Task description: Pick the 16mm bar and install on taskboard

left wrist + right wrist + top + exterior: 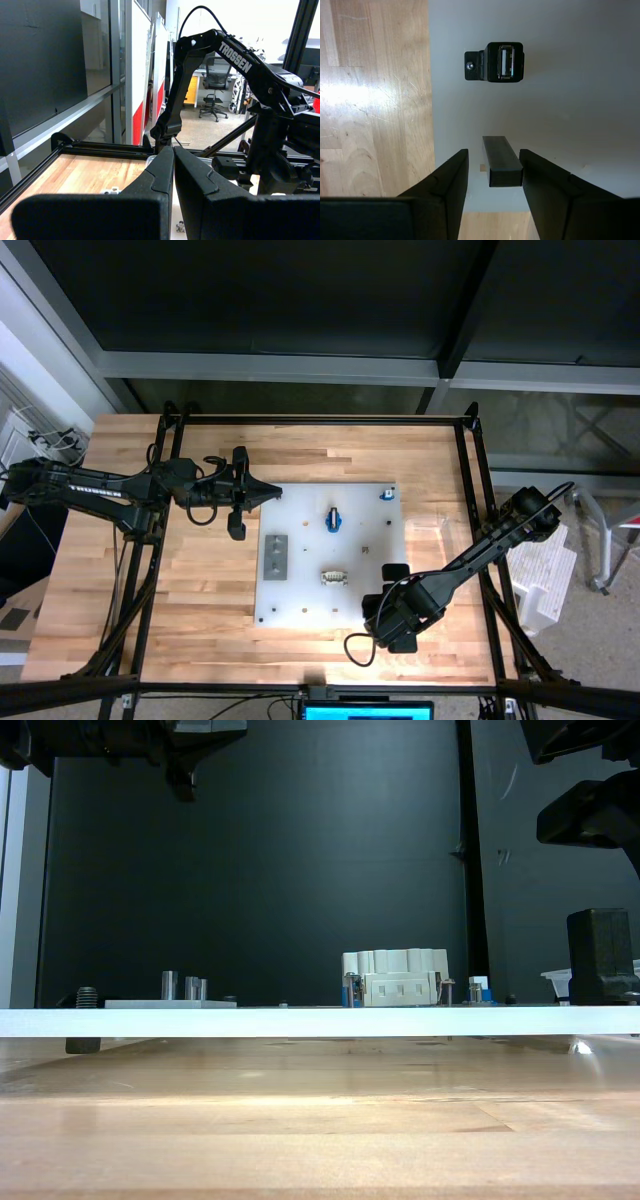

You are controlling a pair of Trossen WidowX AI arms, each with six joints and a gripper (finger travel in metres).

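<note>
A black bar (502, 162) stands upright on the white taskboard (570, 100), near its front right corner (394, 571). In the low view the bar (600, 958) rises from the board's right end. My right gripper (493, 155) points down over it, open. The bar sits between the fingers, close against one, with a gap to the other. My left gripper (173, 162) is shut on nothing. It hovers high over the board's far left edge (262, 494), pointing right.
On the board are a grey plate (274, 555) with short metal pegs (170, 985), a blue fitting (333, 520), a pale connector block (395, 978) and a black USB socket (502, 62). Bare wood table (180, 620) surrounds the board, inside a black frame (470, 490).
</note>
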